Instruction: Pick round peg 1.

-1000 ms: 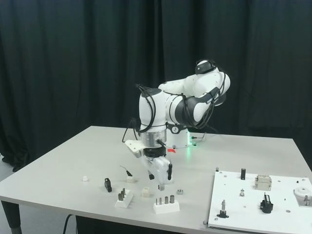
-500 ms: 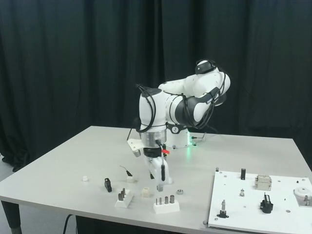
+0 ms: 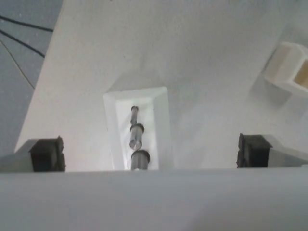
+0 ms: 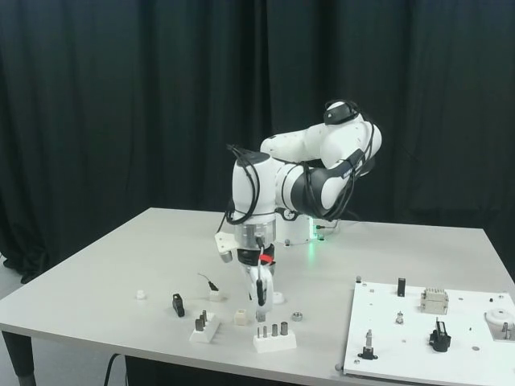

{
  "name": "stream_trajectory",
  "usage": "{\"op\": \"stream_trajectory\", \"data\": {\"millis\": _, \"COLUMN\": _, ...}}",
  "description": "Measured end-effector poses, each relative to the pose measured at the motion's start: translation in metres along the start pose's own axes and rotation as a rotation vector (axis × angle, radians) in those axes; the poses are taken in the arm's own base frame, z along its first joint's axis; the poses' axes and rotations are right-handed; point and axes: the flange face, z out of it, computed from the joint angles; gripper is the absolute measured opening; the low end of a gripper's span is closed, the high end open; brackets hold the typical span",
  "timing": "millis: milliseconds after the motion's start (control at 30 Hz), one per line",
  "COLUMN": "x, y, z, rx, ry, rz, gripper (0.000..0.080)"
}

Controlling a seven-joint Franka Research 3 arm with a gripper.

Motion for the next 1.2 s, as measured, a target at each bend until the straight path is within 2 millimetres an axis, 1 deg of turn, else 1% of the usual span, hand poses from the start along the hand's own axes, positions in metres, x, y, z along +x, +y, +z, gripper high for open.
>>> {"op": "stream_trajectory", "data": {"millis": 300, "x": 0.002, "y": 0.001, "z": 0.021, "rx": 0.021, "ry": 0.003, "rz": 0.019, "gripper": 0.08}}
{"op": "stream_trajectory", "data": {"millis": 533, "x": 0.003, "y": 0.002, "z": 0.033, "rx": 0.033, "ry": 0.004, "rz": 0.034, "gripper": 0.08}}
{"op": "stream_trajectory", "data": {"millis": 833, "x": 0.003, "y": 0.004, "z": 0.041, "rx": 0.032, "ry": 0.0, "rz": 0.043, "gripper": 0.08}}
{"op": "stream_trajectory", "data": {"millis": 1200, "x": 0.002, "y": 0.005, "z": 0.047, "rx": 0.035, "ry": 0.001, "rz": 0.044, "gripper": 0.08}}
